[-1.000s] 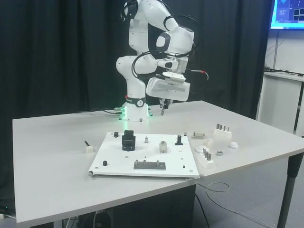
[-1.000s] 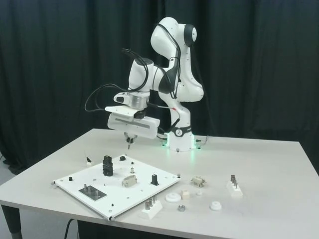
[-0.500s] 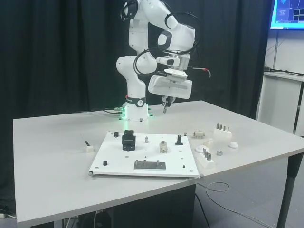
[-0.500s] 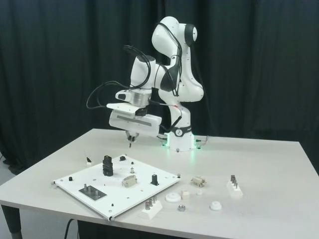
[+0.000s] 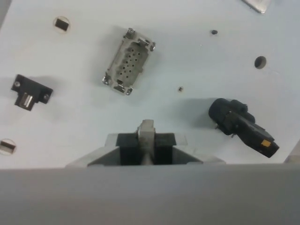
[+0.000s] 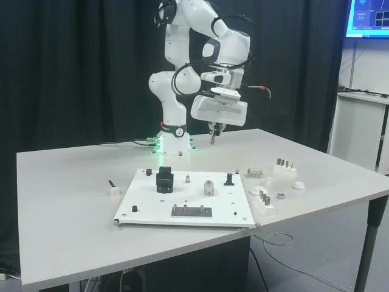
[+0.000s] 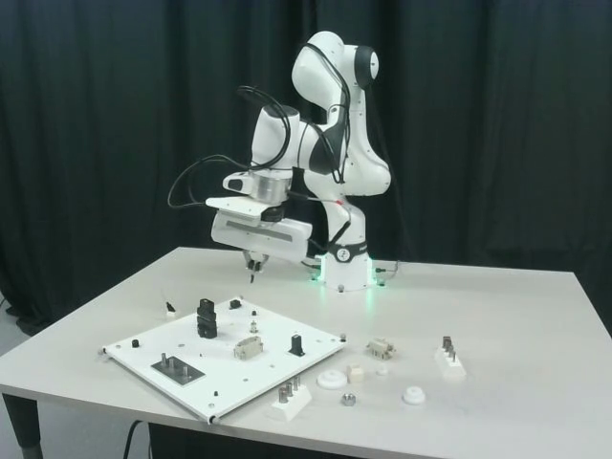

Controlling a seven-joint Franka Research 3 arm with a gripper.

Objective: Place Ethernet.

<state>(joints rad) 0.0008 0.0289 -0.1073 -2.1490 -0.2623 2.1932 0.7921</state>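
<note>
claw [image 5: 146, 136] pinched on a small grey plug, i've lifted it higher above the white board [image 6: 152, 204], insertion still pending.

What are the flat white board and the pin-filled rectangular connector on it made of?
The white board looks like smooth painted metal or plastic, with a matte, even surface; I cannot tell which. The rectangular connector looks like cast metal, with a dull grey frame, screws at its corners and a paler insert, probably plastic.

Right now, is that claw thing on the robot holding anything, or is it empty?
Gripper: shut on a small grey plug-like piece, held high above the white board; I cannot tell for sure that it is the Ethernet part.
</note>
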